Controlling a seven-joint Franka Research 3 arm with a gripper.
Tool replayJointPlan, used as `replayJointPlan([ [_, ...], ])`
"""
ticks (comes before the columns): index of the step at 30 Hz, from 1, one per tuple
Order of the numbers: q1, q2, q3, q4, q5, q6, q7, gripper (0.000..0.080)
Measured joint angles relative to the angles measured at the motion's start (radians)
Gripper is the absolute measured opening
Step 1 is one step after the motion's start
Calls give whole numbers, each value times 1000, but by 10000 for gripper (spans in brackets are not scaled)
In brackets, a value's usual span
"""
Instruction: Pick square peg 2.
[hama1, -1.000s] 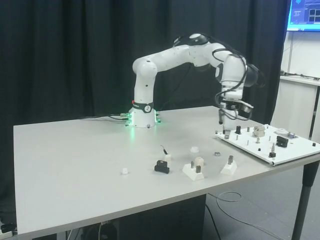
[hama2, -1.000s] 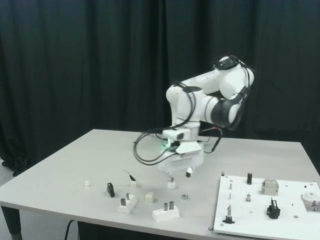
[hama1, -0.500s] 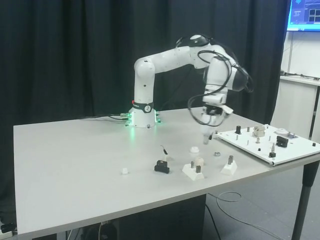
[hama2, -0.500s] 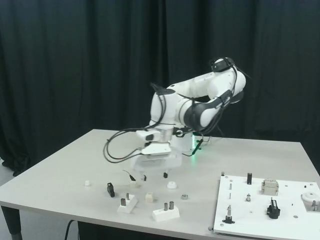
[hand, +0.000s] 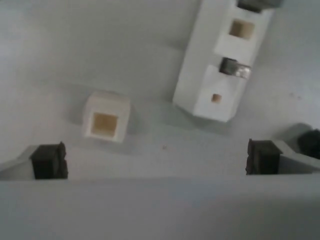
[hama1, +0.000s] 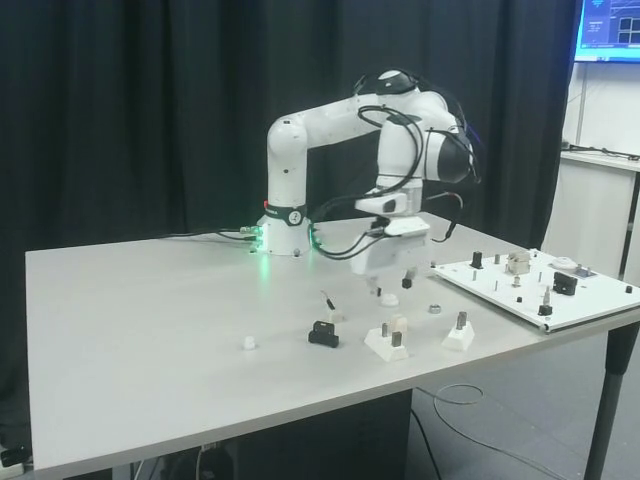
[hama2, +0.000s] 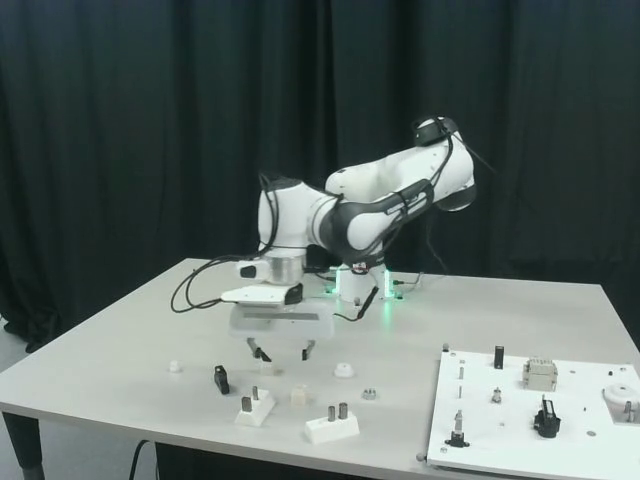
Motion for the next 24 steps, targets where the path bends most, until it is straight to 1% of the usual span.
replayJointPlan([
  [6, -40, 22, 0, 13, 62, -20, 71, 800],
  [9, -60, 34, 4, 25, 84, -22, 95, 800],
  [15, -97, 42, 25, 62, 102, -13, 112, 800],
  [24, -145, 45, 63, 116, 119, 43, 141, 800],
])
